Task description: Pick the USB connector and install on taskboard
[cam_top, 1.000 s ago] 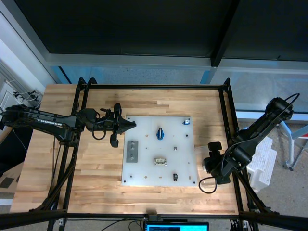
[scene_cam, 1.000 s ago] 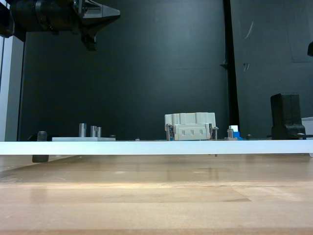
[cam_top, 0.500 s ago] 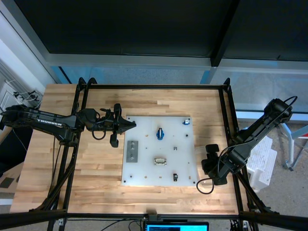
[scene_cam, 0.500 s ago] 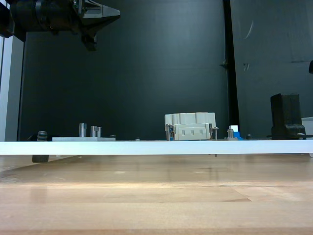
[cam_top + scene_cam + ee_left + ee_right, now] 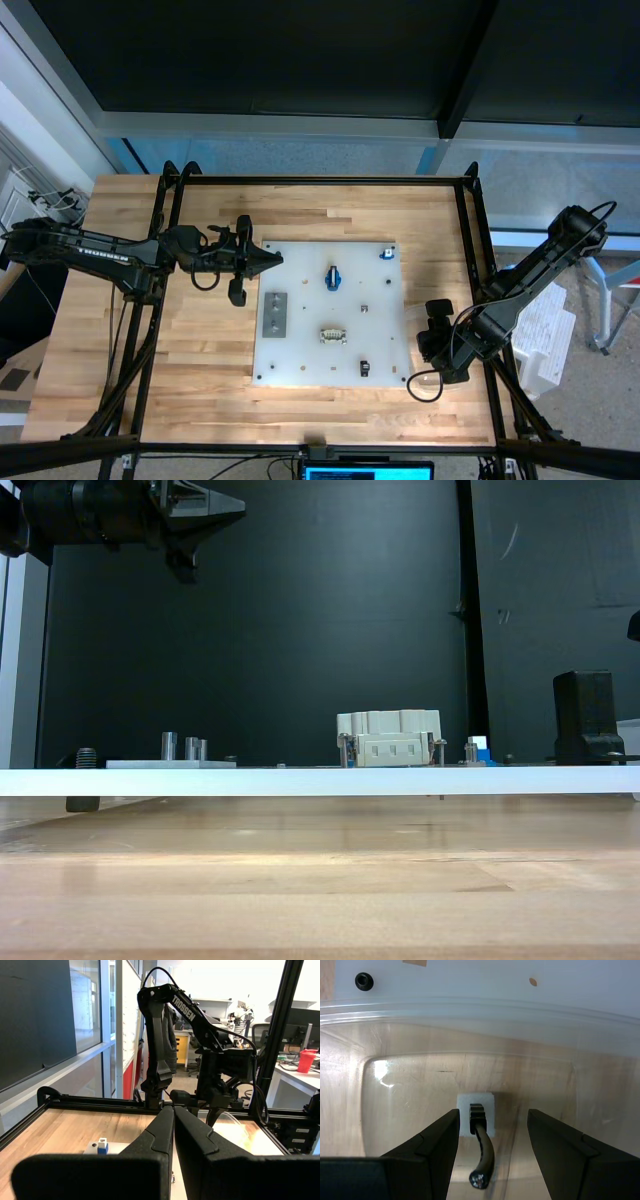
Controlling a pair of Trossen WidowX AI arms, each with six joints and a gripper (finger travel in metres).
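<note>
USB connector (image 5: 476, 1111) goal: taskboard (image 5: 328, 312).
Left gripper (image 5: 272, 259): pressed together, empty, above taskboard's left edge.
Right gripper (image 5: 492, 1111): spread wide, empty, off taskboard's right edge.
USB connector: right of taskboard, between the spread jaws; descend straight, pinch plug, not cable (image 5: 484, 1155).

taskboard (image 5: 300, 360) white | USB connector (image 5: 476, 1110) black | table (image 5: 200, 380) light wood

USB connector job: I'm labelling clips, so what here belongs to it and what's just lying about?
Job: USB connector in the clear tray; taskboard; open right tool over the tray.
Lying about: white piece, grey metal block, blue part, multi-pin socket; shut left tool, parked above the board's far-left corner.
</note>
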